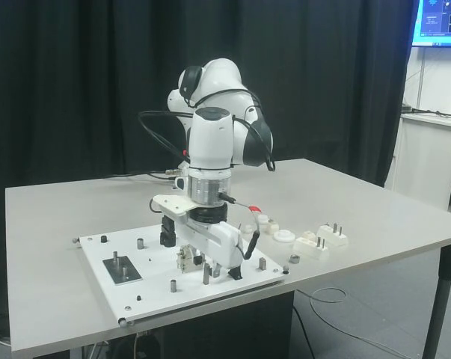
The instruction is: Insert square peg 3.
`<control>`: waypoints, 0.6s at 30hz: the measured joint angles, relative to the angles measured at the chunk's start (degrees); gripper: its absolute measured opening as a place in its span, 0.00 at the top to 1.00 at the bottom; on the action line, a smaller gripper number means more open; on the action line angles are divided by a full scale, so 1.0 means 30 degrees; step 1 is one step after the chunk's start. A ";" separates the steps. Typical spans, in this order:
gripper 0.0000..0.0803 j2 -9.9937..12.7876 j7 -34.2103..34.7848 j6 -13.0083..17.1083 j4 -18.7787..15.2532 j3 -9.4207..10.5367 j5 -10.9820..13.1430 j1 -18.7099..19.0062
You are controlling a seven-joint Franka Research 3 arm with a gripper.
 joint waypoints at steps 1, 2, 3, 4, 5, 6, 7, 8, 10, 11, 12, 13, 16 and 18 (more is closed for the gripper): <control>0.66 0.0000 0.0025 0.0003 0.0000 0.0000 0.0000 -0.0002; 0.27 0.0000 0.0052 0.0009 0.0000 -0.0001 0.0000 -0.0003; 0.27 0.0000 0.0074 0.0018 0.0000 -0.0002 0.0000 -0.0004; 0.27 0.0000 0.0088 0.0032 0.0001 -0.0004 -0.0001 -0.0003; 0.27 0.0000 0.0095 0.0045 0.0003 -0.0007 -0.0002 -0.0003; 0.27 0.0000 0.0104 0.0057 0.0010 -0.0013 -0.0008 -0.0003; 0.27 0.0001 0.0117 0.0060 0.0024 -0.0020 -0.0012 -0.0003; 0.07 0.0001 0.0133 0.0060 0.0045 -0.0029 -0.0013 -0.0003; 0.07 0.0001 0.0168 0.0059 0.0106 -0.0043 -0.0014 -0.0003; 0.07 0.0000 0.0185 0.0057 0.0143 -0.0046 -0.0014 -0.0003; 0.07 0.0001 0.0197 0.0051 0.0186 -0.0047 -0.0014 -0.0003; 0.07 0.0001 0.0201 0.0041 0.0233 -0.0048 -0.0014 -0.0002; 0.02 0.0000 0.0200 -0.0008 0.0404 -0.0061 -0.0021 0.0019; 0.02 0.0000 0.0141 -0.0036 0.0544 -0.0065 -0.0044 0.0046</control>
